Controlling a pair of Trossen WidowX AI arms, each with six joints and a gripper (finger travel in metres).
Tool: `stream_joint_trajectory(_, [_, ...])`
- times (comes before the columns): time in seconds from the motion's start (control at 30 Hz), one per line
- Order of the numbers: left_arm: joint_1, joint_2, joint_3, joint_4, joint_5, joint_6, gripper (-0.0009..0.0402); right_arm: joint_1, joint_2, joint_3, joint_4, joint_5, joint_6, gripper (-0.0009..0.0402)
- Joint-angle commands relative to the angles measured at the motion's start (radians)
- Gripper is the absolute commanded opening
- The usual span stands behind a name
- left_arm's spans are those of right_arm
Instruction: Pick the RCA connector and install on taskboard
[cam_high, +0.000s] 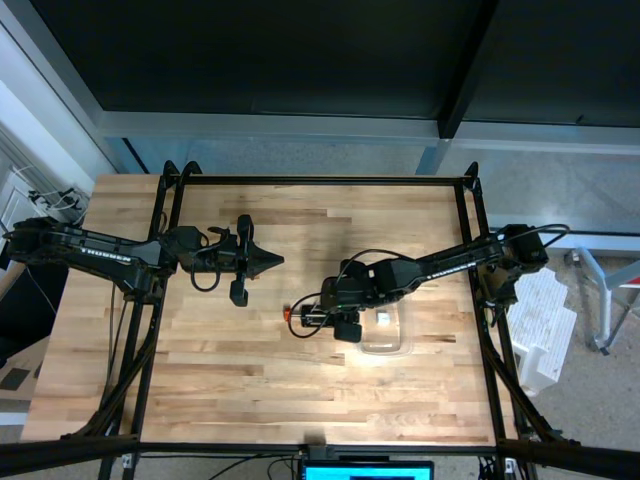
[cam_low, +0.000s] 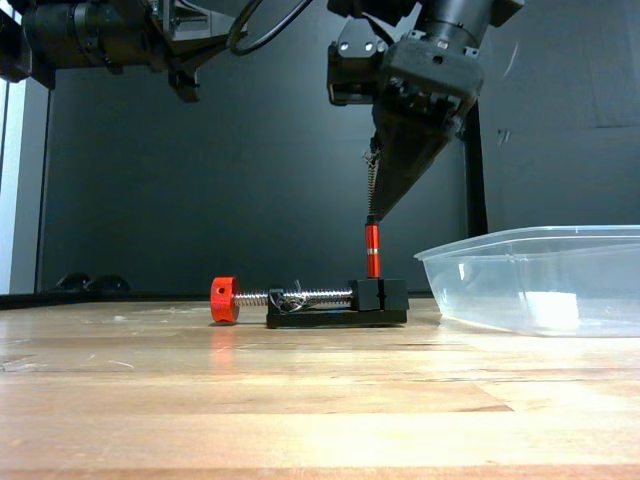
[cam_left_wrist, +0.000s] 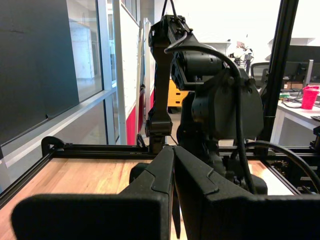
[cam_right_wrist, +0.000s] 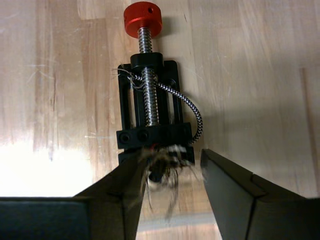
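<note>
Working arm: the right gripper (cam_low: 373, 208) is hanging tip-down over the small black rectangular taskboard (cam_low: 335, 305). Its fingers are parted and gripping nothing, and are probably lining up on the upright red pin (cam_low: 372, 250) just below.
Part supply: the RCA connector (cam_high: 383, 319), a tiny whitish-grey piece, is lying not yet picked in the clear plastic tray (cam_high: 400, 348) just beside the taskboard. The tray is likely stopping so small a part from straying.
Idle arm: the left gripper (cam_left_wrist: 173, 150) is hovering well apart over the light wooden table (cam_high: 200, 340). It is pressed shut and empty, and is apparently standing out of the way.
</note>
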Motion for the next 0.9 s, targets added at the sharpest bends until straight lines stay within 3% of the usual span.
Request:
stream_joint_trajectory(0.03, [0.0, 0.0, 0.0, 0.0, 0.0, 0.0, 0.0, 0.002, -0.034, 0.002, -0.016, -0.005, -0.001, 0.0171])
stream_joint_trajectory(0.53, [0.0, 0.0, 0.0, 0.0, 0.0, 0.0, 0.0, 0.001, -0.214, -0.021, -0.068, -0.005, -0.094, 0.0164])
stream_joint_trajectory(0.9, [0.0, 0.0, 0.0, 0.0, 0.0, 0.0, 0.0, -0.022, -0.453, -0.215, 0.129, -0.004, -0.165, 0.0117])
